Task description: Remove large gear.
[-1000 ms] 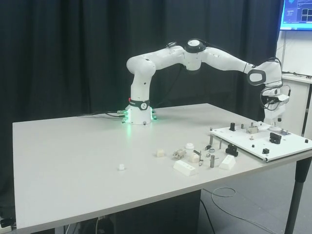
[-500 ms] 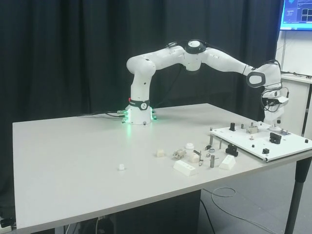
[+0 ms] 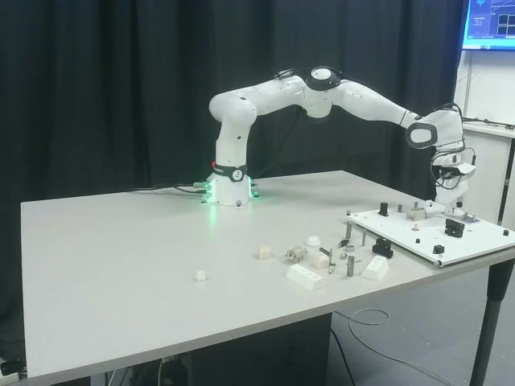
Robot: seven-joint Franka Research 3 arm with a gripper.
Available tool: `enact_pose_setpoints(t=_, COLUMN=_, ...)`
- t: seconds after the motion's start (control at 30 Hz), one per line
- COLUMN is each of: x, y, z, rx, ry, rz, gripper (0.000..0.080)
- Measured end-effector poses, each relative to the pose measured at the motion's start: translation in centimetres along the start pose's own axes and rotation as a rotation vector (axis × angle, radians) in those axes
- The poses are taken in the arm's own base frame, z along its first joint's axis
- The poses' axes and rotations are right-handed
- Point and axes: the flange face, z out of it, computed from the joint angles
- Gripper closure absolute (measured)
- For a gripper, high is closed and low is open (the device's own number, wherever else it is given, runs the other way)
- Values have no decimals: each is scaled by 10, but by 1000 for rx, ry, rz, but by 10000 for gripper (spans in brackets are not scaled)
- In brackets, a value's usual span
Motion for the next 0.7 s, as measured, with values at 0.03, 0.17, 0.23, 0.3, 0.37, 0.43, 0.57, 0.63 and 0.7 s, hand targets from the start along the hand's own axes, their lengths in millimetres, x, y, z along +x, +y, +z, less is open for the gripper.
enact_pose_setpoints(t=0.03, x=0, y=0, z=0, rx=0, ry=-1, rz=0, gripper=3)
enact_pose_setpoints(t=0.17, x=-2, y=0, z=2, rx=1, ry=-4, rz=-1, gripper=3)
enact_pose_setpoints(t=0.23, x=-3, y=0, z=3, rx=1, ry=-5, rz=-2, gripper=3)
enact_pose_setpoints(t=0.3, x=-4, y=0, z=4, rx=1, ry=-5, rz=-3, gripper=3)
enact_pose_setpoints(t=0.37, x=-5, y=0, z=5, rx=1, ry=-5, rz=-5, gripper=3)
enact_pose_setpoints(t=0.43, x=-6, y=0, z=6, rx=0, ry=-4, rz=-7, gripper=3)
enact_pose_setpoints(t=0.57, x=-7, y=0, z=8, rx=1, ry=0, rz=-12, gripper=3)
enact_pose_setpoints(t=0.63, x=-8, y=0, z=8, rx=1, ry=2, rz=-14, gripper=3)
enact_pose_setpoints(t=0.7, x=-8, y=0, z=9, rx=0, ry=3, rz=-15, gripper=3)
